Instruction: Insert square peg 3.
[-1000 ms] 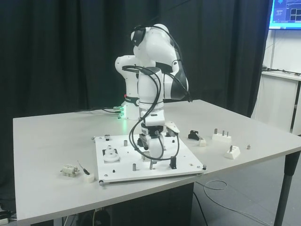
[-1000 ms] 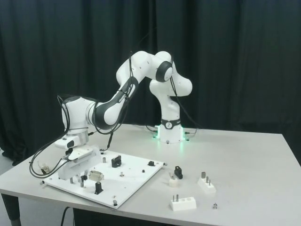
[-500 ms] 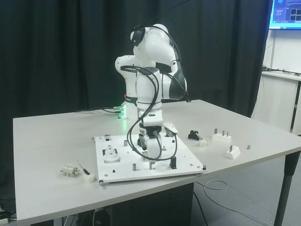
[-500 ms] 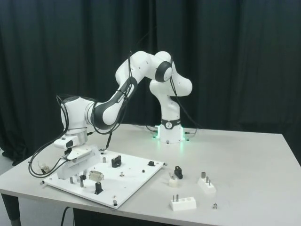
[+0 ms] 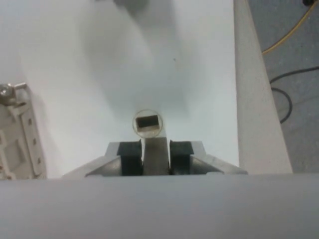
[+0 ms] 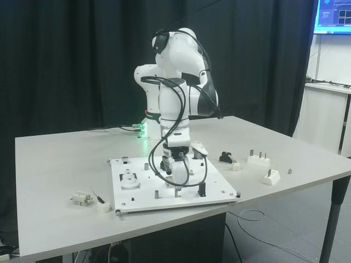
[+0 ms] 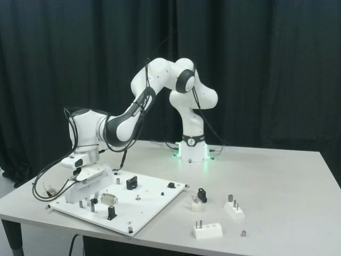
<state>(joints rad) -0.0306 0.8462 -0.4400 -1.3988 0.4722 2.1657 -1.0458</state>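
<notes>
In the wrist view my gripper (image 5: 156, 153) is shut on a grey square peg (image 5: 156, 158), gripped between the two black finger pads (image 5: 130, 155). Just beyond the peg's tip there is a square hole (image 5: 147, 122) inside a round insert in the white board (image 5: 89, 69). The peg's end is close to the hole but outside it. In the first room view the gripper (image 6: 176, 185) hangs low over the white board (image 6: 216, 192), near its front middle. The second room view shows the gripper (image 7: 81, 200) over the board's (image 7: 154, 205) left end.
On the board stand a black clip (image 6: 202, 190), a white round part (image 6: 129, 179) and short grey pegs (image 6: 156, 193). A grey connector (image 6: 80, 198) lies left of the board. White peg holders (image 6: 258, 159) (image 6: 270, 176) sit to the right. The table edge (image 5: 254, 109) runs close by.
The arm has shifted the gripper a little to the left over the board in the first room view, still holding the peg.
</notes>
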